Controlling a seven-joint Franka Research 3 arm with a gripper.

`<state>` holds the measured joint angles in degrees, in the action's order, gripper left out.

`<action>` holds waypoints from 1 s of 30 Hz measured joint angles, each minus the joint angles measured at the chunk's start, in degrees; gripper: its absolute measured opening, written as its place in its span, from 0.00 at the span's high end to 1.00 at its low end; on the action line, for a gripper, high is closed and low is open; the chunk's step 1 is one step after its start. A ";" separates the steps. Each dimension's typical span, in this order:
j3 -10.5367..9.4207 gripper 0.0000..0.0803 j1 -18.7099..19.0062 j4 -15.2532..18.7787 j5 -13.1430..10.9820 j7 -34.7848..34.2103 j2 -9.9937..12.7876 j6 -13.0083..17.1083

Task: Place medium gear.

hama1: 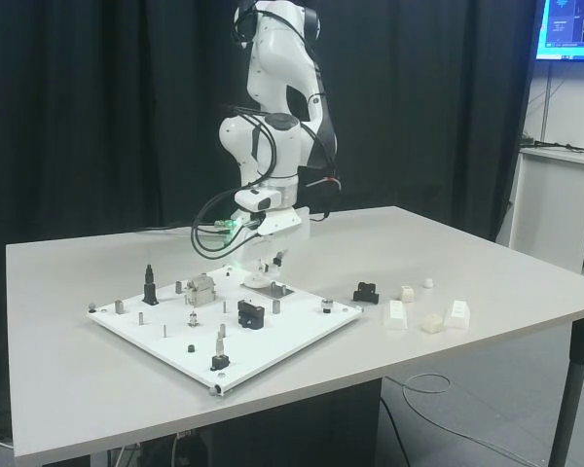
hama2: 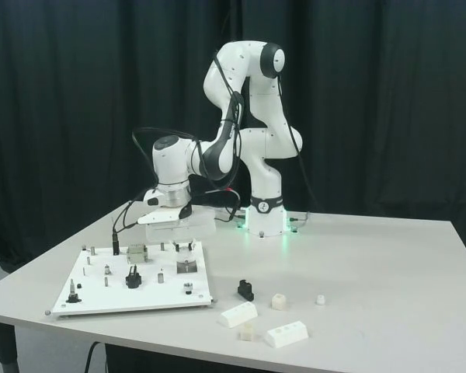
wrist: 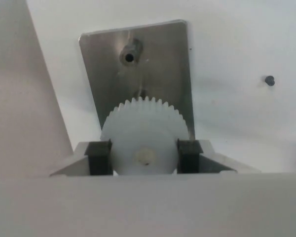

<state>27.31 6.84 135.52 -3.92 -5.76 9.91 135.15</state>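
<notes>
Medium gear (wrist: pixel 144 143), white toothed plastic, clamped between black gripper (wrist: pixel 144 157) pads above brushed-metal plate (wrist: pixel 138 69)

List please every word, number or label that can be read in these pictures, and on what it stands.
None can be read.
The screen at the upper edge of the first room view shows marks too small to read.
The white gear in the gripper, the metal plate and the white board show no writing.
</notes>
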 joint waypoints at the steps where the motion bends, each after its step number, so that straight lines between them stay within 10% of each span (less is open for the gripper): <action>1: 0.00 0.65 0.00 0.00 0.00 0.01 -0.01 0.00; 30: 0.00 0.65 0.69 -0.01 2.08 0.81 -1.42 -0.35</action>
<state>27.31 7.53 135.51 -1.84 -4.96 8.49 134.80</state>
